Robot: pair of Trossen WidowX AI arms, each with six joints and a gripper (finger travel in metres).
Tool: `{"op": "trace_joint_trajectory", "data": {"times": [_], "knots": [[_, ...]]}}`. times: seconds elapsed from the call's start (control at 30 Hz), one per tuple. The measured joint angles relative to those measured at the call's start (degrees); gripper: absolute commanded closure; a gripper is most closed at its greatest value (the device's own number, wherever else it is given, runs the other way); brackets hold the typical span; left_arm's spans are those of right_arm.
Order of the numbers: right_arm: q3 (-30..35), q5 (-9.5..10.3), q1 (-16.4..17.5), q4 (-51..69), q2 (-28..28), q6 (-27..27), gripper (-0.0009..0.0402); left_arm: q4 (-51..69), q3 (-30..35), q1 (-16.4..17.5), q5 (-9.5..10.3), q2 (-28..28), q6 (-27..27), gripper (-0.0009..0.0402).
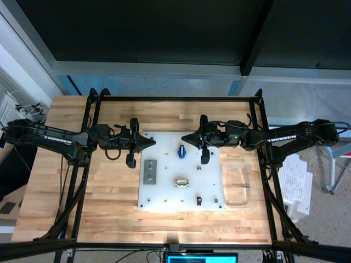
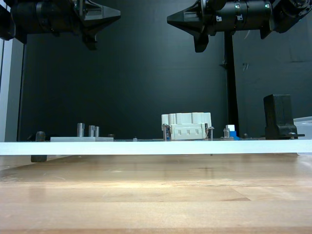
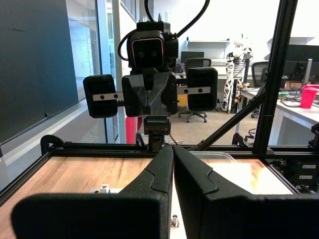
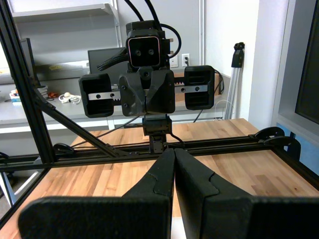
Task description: Pick the 16mm bar and install on taskboard
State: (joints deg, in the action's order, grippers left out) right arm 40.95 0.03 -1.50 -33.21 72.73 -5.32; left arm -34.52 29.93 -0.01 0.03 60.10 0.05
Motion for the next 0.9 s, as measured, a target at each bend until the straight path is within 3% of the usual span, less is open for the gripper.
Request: {"op": "trace_joint_trajectory", "data": {"times": [0.9], "knots": [[0.0, 0.00, 0.0, 0.0, 0.0, 0.0, 0.0393, 0.0, 0.0, 0.0, -0.02, 0.0, 0.0, 0.0393]]}}
